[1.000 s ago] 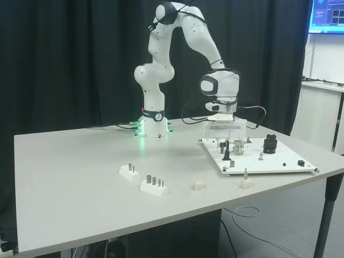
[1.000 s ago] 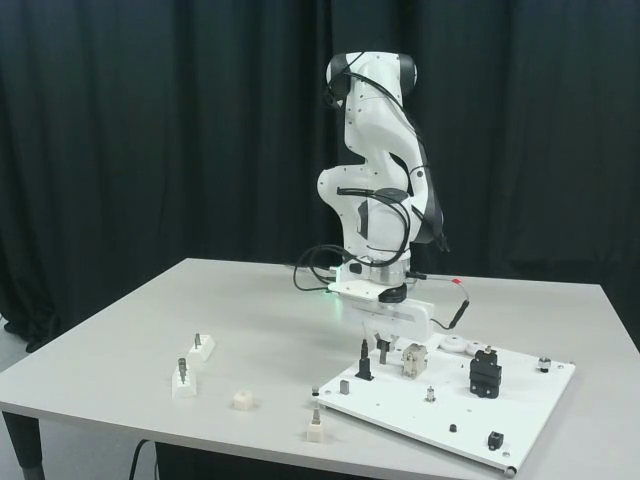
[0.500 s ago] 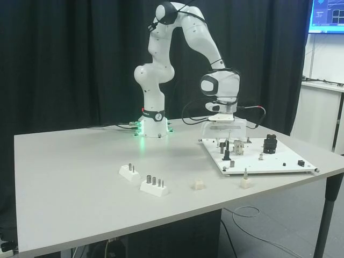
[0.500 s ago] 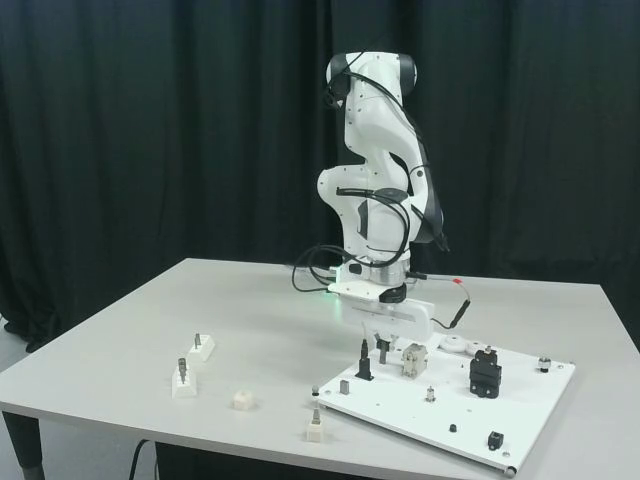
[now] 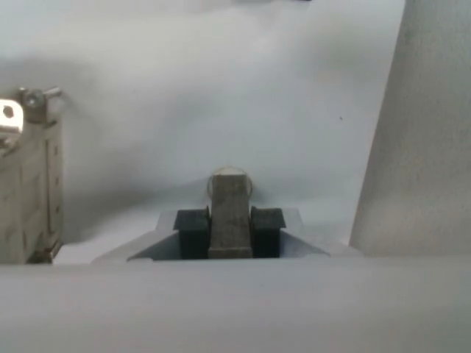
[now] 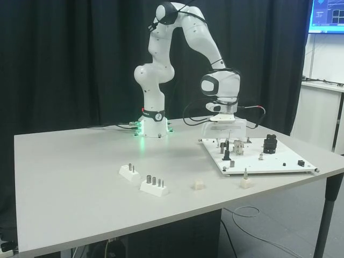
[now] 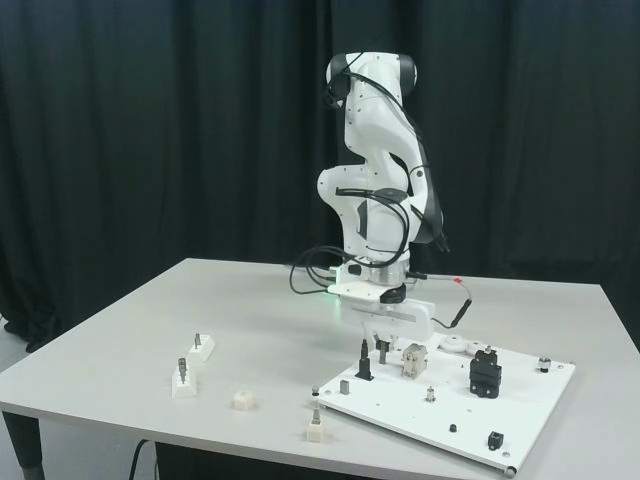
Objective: Insert square peg 3.
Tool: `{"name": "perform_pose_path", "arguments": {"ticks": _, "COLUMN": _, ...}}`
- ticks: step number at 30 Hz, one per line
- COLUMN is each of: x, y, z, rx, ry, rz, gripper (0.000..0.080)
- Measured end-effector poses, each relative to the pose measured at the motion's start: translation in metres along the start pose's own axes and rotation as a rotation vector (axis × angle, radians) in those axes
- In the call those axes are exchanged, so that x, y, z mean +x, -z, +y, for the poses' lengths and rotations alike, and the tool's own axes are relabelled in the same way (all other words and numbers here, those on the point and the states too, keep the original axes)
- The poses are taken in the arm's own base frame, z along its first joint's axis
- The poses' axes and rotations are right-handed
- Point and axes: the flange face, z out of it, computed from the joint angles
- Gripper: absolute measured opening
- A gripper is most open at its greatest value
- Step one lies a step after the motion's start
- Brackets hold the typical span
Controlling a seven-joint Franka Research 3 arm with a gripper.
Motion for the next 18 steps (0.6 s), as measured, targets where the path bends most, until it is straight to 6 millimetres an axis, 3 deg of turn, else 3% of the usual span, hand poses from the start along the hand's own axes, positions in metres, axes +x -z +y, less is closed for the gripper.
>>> {"name": "perform_pose_path", "arguments": {"ticks": 18, "x": 0.0035, "y": 0.0000, "z": -0.0007, "rx": 0.006, "ry": 0.014, "rz": -0.007, "gripper": 0.0114}}
